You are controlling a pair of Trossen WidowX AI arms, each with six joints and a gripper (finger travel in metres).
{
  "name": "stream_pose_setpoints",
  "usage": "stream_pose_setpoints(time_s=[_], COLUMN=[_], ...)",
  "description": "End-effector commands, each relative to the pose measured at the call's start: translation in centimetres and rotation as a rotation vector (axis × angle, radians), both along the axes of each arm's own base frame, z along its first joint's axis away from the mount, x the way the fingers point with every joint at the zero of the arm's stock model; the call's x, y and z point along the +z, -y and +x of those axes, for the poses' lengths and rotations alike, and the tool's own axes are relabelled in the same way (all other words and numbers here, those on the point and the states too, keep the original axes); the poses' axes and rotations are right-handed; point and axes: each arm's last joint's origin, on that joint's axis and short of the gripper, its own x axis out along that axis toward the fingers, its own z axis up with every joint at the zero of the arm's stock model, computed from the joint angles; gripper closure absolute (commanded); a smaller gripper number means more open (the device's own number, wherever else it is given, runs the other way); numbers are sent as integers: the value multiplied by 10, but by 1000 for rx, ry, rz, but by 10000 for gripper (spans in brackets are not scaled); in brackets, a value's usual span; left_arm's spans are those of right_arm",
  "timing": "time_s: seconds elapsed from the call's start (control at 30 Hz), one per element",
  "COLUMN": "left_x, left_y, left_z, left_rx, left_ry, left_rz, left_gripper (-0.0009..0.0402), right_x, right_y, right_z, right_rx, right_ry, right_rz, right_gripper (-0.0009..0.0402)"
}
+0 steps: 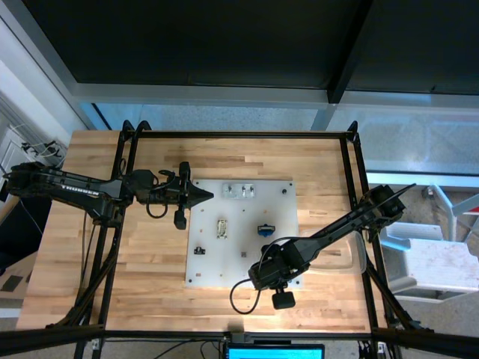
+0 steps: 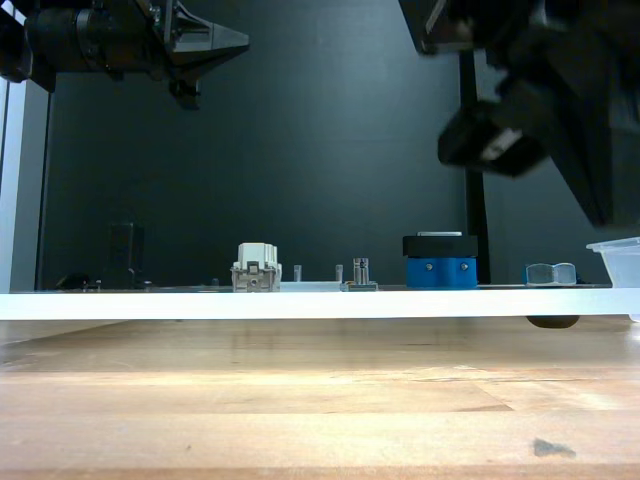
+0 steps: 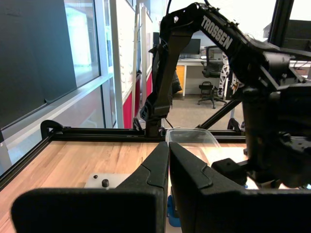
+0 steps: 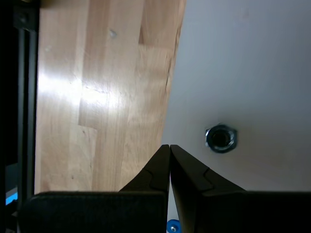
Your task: Unfasten the M12 fastener and place in the container
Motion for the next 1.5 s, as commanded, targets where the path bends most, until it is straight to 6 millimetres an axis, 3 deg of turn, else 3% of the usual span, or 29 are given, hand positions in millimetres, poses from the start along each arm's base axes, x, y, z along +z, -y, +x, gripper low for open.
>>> stream_pose_setpoints(time_s=[0.03,0.33,0.53,0.77,1.13,1.5], left_x=[0,0,0,0,0,0], left_y=[0,0,0,0,0,0], left_z=[0,0,0,0,0,0], left_rx=[0,0,0,0,0,0], left_ry=[0,0,0,0,0,0], left_rz=[0,0,0,0,0,0], left_gripper=[393,393,393,393,393,393], right_x=[-9,-10,-3,1,9,-3], right_y=[4,8,21,19,1,0], right_z=[-2,0,-3,-2,2,3], right_rx=[-21,-34,-257,-242,-193,-197], right_ry=[-18,-7,79,58,-48,-41], right_rz=[-6,-32,-372,-325,3,-3], right_gripper=[393,393,393,393,393,393])
